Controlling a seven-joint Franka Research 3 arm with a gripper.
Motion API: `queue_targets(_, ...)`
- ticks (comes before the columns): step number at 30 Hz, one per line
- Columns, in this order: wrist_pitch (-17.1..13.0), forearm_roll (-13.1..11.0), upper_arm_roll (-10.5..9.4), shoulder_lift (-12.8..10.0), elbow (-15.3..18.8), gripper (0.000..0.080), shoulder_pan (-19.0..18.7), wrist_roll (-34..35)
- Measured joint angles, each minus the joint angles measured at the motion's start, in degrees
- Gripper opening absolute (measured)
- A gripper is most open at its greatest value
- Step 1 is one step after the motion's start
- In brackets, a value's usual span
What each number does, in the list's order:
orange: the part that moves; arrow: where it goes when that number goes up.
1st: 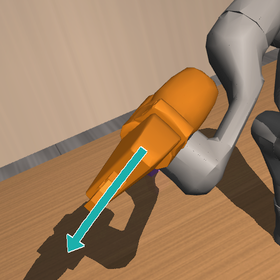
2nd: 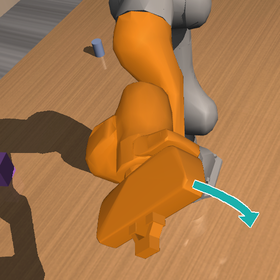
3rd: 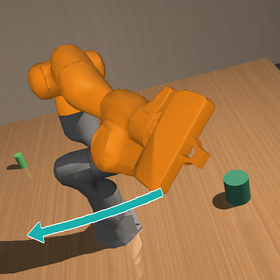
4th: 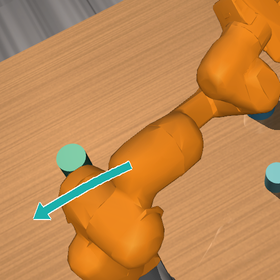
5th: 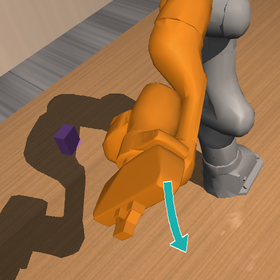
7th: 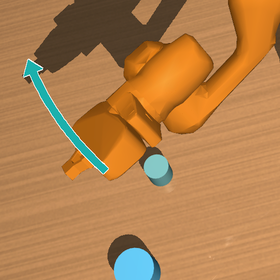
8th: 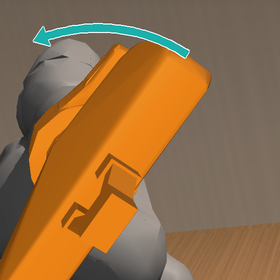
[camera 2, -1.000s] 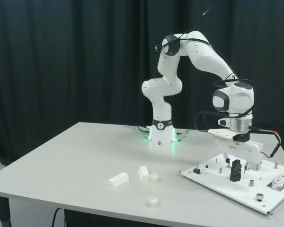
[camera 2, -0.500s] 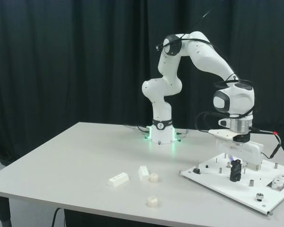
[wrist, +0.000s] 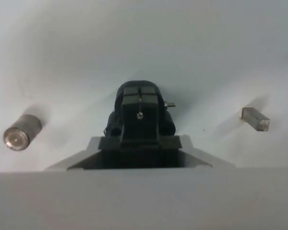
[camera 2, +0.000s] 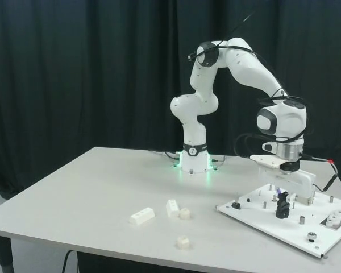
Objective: Remove D-SUB.
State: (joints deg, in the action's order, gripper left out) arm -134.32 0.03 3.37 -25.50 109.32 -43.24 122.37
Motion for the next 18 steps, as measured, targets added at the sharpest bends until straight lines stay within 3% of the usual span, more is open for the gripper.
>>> queue_targets(18, 6.24, 0.0, 1.44, 3.66, -1.23, 0.0154, -2.02, 0.0)
